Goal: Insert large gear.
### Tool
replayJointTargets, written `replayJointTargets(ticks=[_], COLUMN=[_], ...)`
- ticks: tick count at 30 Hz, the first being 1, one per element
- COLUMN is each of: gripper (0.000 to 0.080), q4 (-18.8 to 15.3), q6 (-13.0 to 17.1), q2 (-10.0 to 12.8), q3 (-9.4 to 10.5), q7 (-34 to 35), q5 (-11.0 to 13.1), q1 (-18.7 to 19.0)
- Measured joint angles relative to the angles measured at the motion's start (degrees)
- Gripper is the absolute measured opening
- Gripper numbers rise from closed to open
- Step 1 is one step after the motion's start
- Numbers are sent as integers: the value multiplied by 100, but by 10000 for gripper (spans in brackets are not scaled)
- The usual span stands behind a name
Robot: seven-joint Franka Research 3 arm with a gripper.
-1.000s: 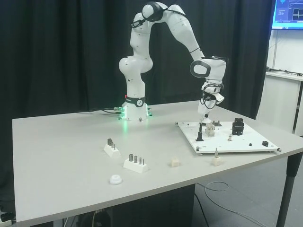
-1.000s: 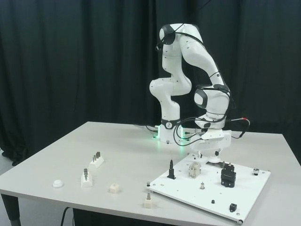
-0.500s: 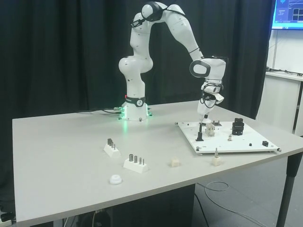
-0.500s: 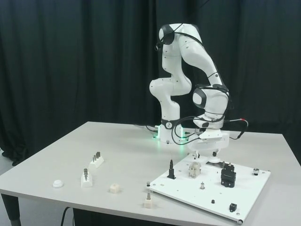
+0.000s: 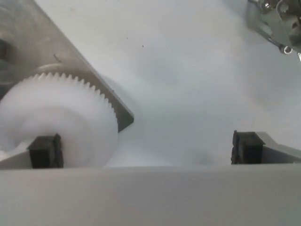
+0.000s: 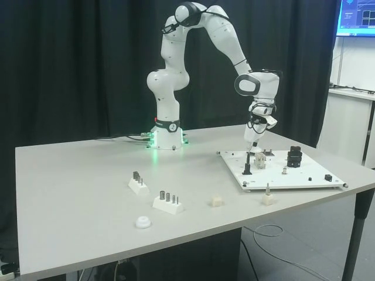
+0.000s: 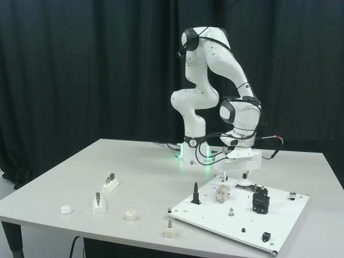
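Note:
The large white gear (image 5: 56, 117), with fine teeth round its rim, lies flat against a grey metal plate (image 5: 42, 42). My gripper (image 5: 146, 148) is open wide just above it. One black fingertip pad (image 5: 44, 150) stands in front of the gear's rim. The other pad (image 5: 247, 147) is far off over the bare white surface. Nothing sits between the pads. In the room views my gripper (image 6: 253, 142) (image 7: 236, 173) hangs low over the back part of the white assembly board (image 6: 304, 175) (image 7: 285, 217).
The board carries a black peg (image 6: 247, 167) (image 7: 195, 193), a small metal fixture (image 7: 221, 193) and a black block (image 6: 293, 157) (image 7: 260, 203). On the grey table lie two white peg stands (image 6: 139, 182) (image 6: 168, 202), a small white gear (image 6: 142, 222), a cube (image 6: 217, 201) and a single-peg stand (image 6: 268, 198).
The wrist and gripper have shifted slightly up and away from the board's back edge. Nothing on the table or board has moved.

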Motion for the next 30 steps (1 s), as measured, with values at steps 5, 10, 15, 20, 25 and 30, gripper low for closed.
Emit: replayJointTargets(ticks=[5, 10, 15, 20, 25, 30], gripper=[800, 800, 800, 800, 800, 800], q4=[-11, -21, -25, -27, -28, -29], q6=[48, 73, 73, 73, 79, 76], q2=[1, 0, 0, 0, 0, -4], q3=[29, 72, 97, 105, 108, 120], q7=[0, 0, 0, 0, 0, 0], q5=[0, 0, 0, 0, 0, 0], q1=[0, 0, 0, -2, -7, -8])
